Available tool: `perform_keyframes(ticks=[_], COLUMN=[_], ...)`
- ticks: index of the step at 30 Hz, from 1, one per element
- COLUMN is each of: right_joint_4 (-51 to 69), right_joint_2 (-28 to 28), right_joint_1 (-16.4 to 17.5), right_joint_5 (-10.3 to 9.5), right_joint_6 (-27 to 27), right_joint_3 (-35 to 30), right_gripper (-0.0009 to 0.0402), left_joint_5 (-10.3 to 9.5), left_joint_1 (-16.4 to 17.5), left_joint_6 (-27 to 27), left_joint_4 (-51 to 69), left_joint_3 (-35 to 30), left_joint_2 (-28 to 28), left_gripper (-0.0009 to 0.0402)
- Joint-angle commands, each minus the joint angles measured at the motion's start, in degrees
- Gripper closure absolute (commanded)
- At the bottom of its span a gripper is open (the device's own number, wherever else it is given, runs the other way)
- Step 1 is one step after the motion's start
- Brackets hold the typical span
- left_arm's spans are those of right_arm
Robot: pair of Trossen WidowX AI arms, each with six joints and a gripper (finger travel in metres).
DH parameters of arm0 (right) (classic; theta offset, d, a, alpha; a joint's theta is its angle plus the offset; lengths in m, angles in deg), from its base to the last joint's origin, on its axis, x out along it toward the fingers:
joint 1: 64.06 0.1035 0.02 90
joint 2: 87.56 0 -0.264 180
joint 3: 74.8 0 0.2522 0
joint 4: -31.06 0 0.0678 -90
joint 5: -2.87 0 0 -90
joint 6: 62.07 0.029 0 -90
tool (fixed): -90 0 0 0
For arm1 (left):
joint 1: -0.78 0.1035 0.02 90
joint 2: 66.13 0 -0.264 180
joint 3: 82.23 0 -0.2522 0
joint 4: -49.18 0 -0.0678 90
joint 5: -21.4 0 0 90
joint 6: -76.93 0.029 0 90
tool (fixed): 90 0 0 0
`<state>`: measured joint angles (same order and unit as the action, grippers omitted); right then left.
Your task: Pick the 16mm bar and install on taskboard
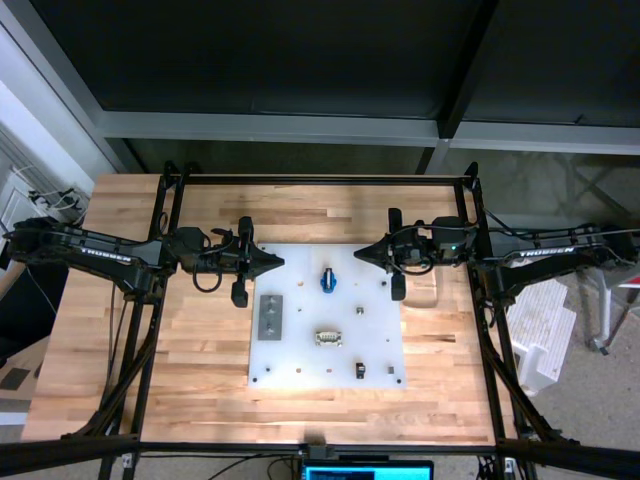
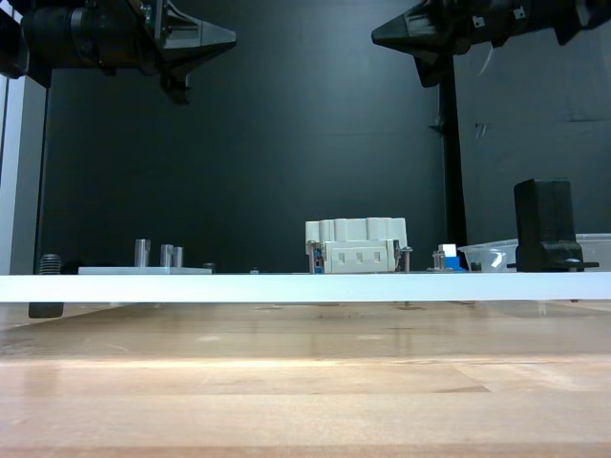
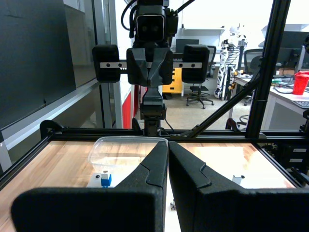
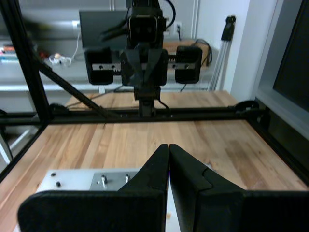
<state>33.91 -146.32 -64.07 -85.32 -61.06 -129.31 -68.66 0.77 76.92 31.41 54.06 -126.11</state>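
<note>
The left gripper hangs high above the far-left edge of the taskboard, its fingers pressed together on nothing; the right gripper mirrors it over the far-right edge, likewise clenched and empty, as its own wrist view shows; neither arm touches the board or anything on it; the 16mm bar itself cannot be picked out in any view; a clear tray sits just beside the board's right edge, near the right arm, and the bar may lie in there, but its contents are too faint to tell; on the board stand a grey block with short pegs, a blue knob and a pale connector; judged from the task alone, a bar of this kind would be rigid, smooth and dense for its bulk, so it could slip or roll under a light pinch; a firm grasp across its round flank, toward one end, would leave the other end free to enter its seat; the pick looks not yet begun
</note>
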Motion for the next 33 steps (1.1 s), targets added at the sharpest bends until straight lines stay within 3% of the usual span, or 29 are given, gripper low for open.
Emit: perform_keyframes(ticks=[1,15,33], right_joint_4=[-4.3,-16.5,-16.9], right_joint_2=[0.7,1.5,1.4], right_joint_1=[0.0,-0.1,-0.1], right_joint_5=[-0.44,-1.53,-1.4], right_joint_6=[0.2,1.5,1.6], right_joint_3=[2.4,9.9,10.3], right_gripper=[0.0394,0.0394,0.0393], left_joint_5=[0.02,0.02,0.02], left_joint_1=[0.0,0.0,0.0], left_joint_6=[0.0,0.0,0.0], left_joint_4=[0.0,0.0,0.0], left_joint_3=[0.0,0.0,0.0], left_joint_2=[0.0,0.0,0.0], left_gripper=[0.0393,0.0393,0.0393])
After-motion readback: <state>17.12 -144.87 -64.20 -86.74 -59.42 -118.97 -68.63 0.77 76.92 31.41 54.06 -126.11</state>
